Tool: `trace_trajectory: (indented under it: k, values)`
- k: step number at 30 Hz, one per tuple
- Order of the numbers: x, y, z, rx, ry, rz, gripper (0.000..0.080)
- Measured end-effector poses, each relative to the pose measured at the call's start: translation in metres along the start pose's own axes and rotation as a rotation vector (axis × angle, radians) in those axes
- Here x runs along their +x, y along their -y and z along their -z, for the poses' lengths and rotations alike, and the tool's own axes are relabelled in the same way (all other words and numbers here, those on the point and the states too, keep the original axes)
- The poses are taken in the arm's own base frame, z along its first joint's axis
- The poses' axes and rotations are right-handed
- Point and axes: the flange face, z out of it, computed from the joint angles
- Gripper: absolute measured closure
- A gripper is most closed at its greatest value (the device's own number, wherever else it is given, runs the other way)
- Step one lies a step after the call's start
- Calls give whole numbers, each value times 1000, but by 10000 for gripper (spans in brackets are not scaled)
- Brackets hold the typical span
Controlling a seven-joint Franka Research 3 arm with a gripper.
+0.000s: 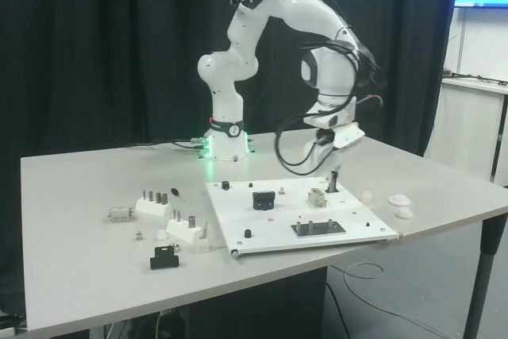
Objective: Insert round peg 3.
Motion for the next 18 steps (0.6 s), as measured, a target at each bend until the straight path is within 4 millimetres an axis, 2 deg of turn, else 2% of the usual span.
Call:
trace_trajectory:
  k: [8, 18]
  values:
    - [-17, 32, -11, -2, -45, -14, 699]
    - [-29, 47, -28, -5, -99, -23, 699]
